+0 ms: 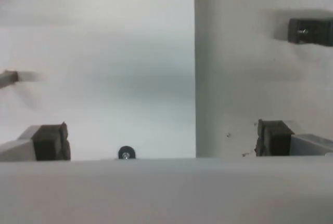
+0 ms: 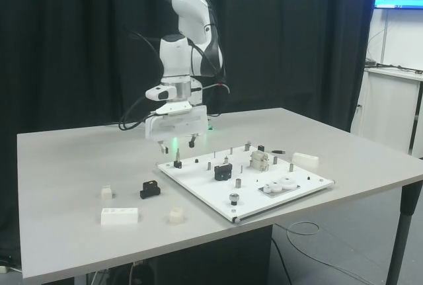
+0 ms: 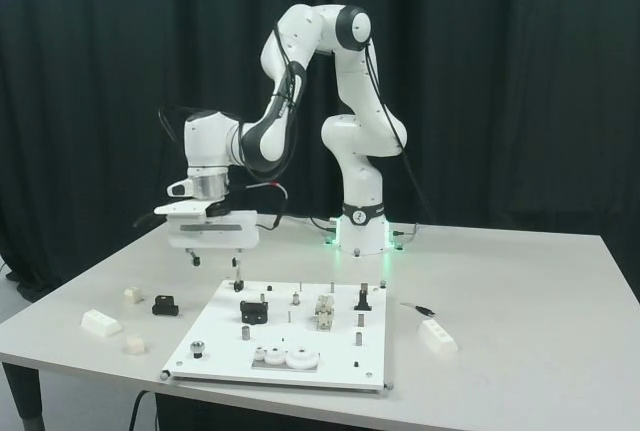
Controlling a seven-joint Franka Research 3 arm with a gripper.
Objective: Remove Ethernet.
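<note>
My gripper [image 2: 177,145] [image 3: 215,257] hangs open above the far left corner of the white board [image 2: 301,189] [image 3: 215,336], with nothing between its fingers. In the wrist view the gripper [image 1: 161,141] straddles the board's edge [image 1: 195,78], its fingertips [image 1: 49,142] wide apart. A black peg [image 2: 177,163] [image 3: 238,285] stands just below it. A black block [image 2: 222,172] [image 3: 253,312] sits on the board further in. A short black lead with a plug [image 2: 277,151] [image 3: 418,307] lies on the table beside the board. I cannot tell which part is the Ethernet.
On the board stand several small pegs, a grey metal part [image 2: 258,160] [image 3: 324,311] and white gears [image 2: 279,184] [image 3: 285,356]. White blocks [image 2: 119,215] [image 3: 101,323] and a black piece [image 2: 151,190] [image 3: 165,305] lie on the table [image 2: 59,166] by the board; another white block [image 2: 305,159] [image 3: 438,335] lies opposite.
</note>
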